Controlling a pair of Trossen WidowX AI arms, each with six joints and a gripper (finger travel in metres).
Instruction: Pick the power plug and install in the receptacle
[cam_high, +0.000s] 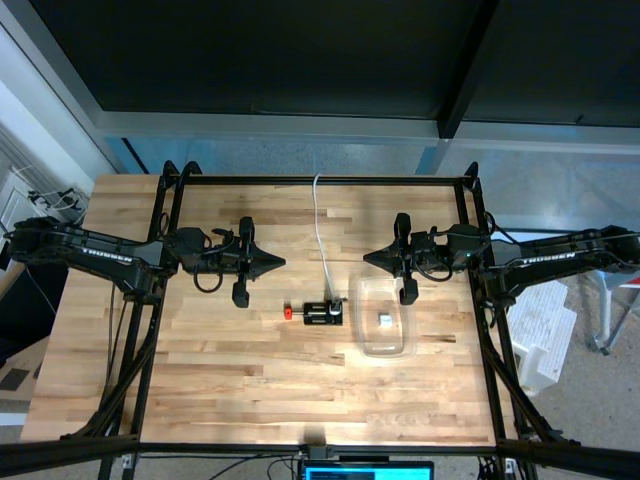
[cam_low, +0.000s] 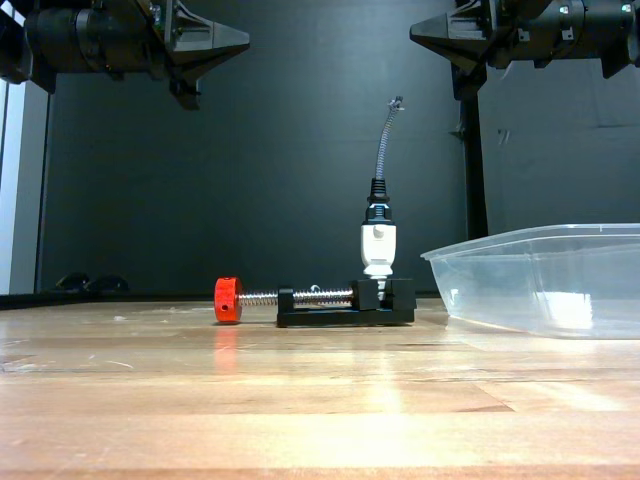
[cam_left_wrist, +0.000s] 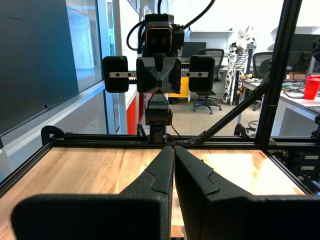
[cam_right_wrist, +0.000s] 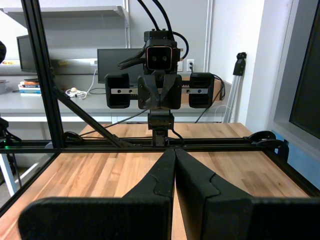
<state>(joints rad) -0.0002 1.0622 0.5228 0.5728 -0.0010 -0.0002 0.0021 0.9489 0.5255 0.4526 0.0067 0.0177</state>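
Left gripper (cam_high: 278, 263) at nine, right gripper (cam_high: 370, 259) at three, fingers pressed together; we'd pinch the unseen, likely light, stiff power plug's flanks.

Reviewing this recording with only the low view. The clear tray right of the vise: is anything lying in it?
Observer: Yes. The high view shows one small pale cube lying inside the tray.
Operator: Where does the cable above the vise lead?
Observer: From the vise the white cable runs to the far edge of the table.
Operator: Are the fingers open?
Observer: No. The wrist views show both pairs shut and empty: the left gripper raised left of the vise, the right gripper raised near the tray's far end.
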